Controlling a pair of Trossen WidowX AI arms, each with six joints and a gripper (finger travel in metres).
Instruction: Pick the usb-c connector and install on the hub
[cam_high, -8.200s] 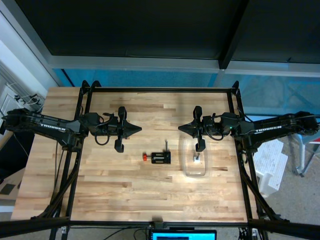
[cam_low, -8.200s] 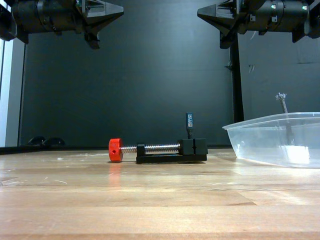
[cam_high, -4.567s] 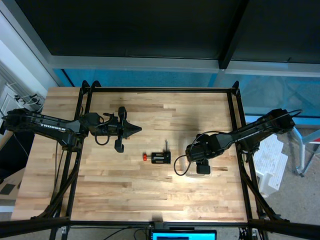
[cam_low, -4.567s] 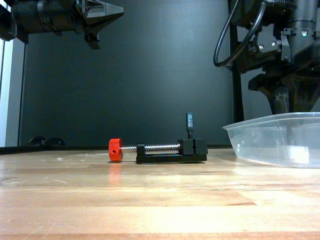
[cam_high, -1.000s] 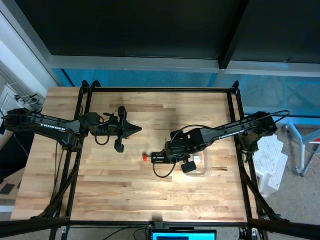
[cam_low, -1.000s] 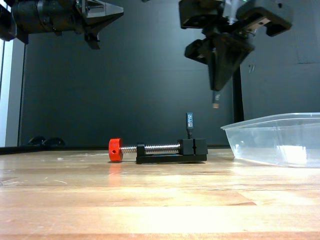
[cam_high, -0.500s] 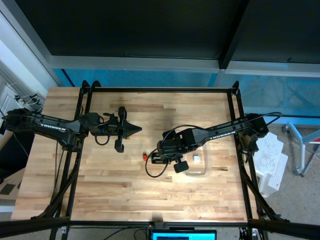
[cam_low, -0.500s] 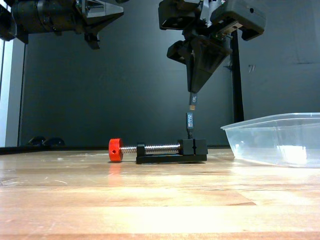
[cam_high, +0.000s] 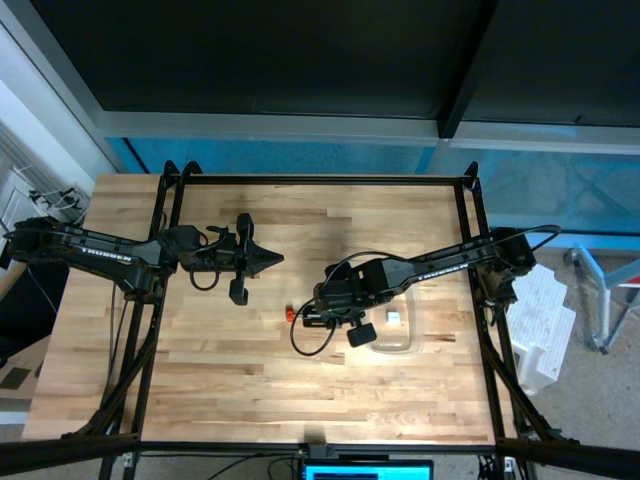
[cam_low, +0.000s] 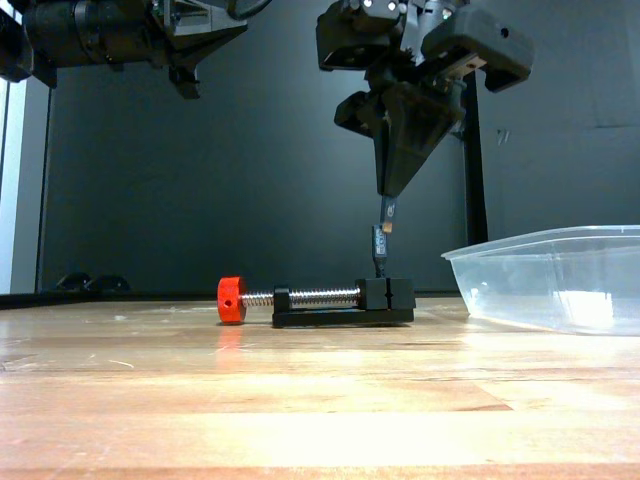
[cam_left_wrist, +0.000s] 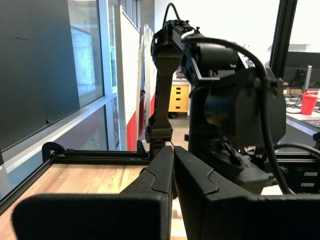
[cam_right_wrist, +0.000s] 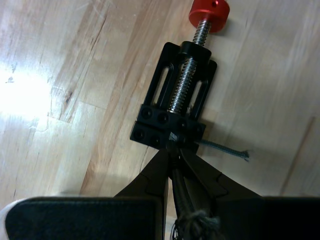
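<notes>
- Since half a second earlier, the right claw (cam_low: 387, 197) has been lowered a little, and the small gap then seen between the usb-c connector (cam_low: 387, 213) and the hub (cam_low: 378, 247) has been closed.
- The right arm is stretched inward from the right edge to the middle of the desk (cam_high: 220, 370), with its claw pointed straight down over the vise (cam_low: 340, 300).
- The right claw is clamped on the usb-c connector, which is held upright just below the fingertips, with its cable (cam_right_wrist: 181, 200) running back between the fingers.
- The connector's lower end is met by the top of the hub; how far in it sits cannot be told.
- The hub is gripped upright in the vise, whose red knob (cam_low: 230, 299) is turned toward the left arm.
- The left arm is held level, high above the left half of the desk; the left claw (cam_high: 278, 259) is pointed toward the centre, its fingers pressed together with nothing between them.
- A clear container (cam_low: 540, 245) is set on the desk to the right of the vise, apart from it, and a small white piece (cam_high: 393, 317) is seen lying inside.
</notes>
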